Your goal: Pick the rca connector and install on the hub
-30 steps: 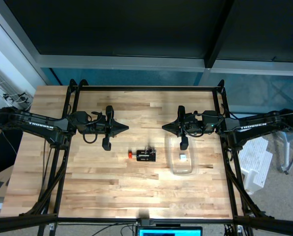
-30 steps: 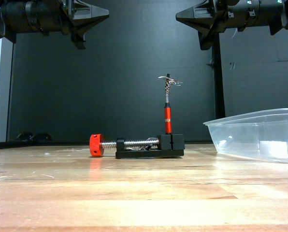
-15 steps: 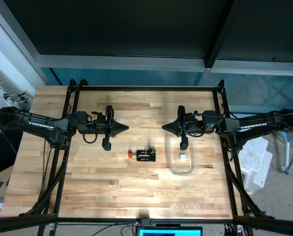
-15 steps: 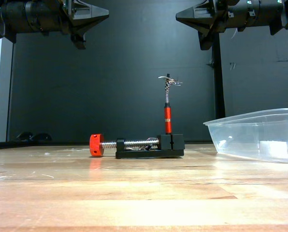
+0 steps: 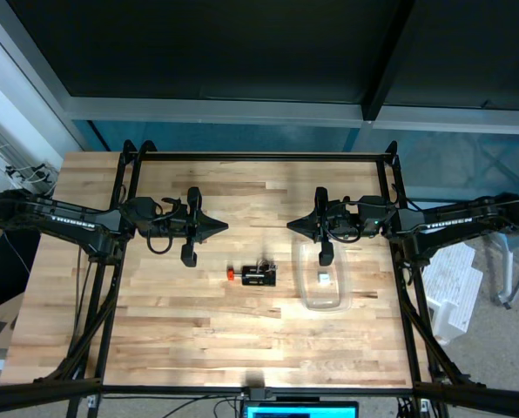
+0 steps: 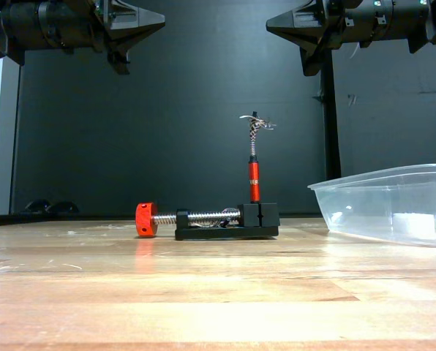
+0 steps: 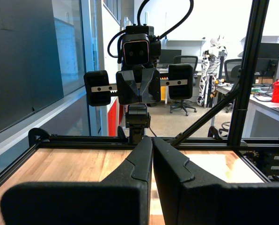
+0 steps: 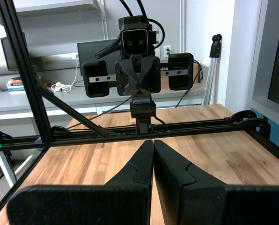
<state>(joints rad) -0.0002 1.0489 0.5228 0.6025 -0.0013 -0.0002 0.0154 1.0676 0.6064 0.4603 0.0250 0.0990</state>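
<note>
The hub (image 5: 259,278) lies mid-table, a black block (image 6: 258,217) with a threaded rod and a red knob (image 6: 145,219) at its left end. A thin red and metal plug with a braided tail, the rca connector (image 6: 254,172), stands upright on the block; from above it shows as a small dark bit (image 5: 263,264). My left gripper (image 5: 225,226) hangs shut high above the table, left of and behind the hub, holding nothing. My right gripper (image 5: 290,225) mirrors it, shut and empty, pointing inward. Each wrist view shows its own closed fingers (image 7: 152,139) (image 8: 153,141) facing the other arm.
A clear plastic tray (image 5: 322,300) sits right of the hub, under the right arm, with a small white square piece (image 5: 325,278) in it. In the low view the tray wall (image 6: 393,205) stands at the right. A black frame rail (image 5: 259,157) borders the table.
</note>
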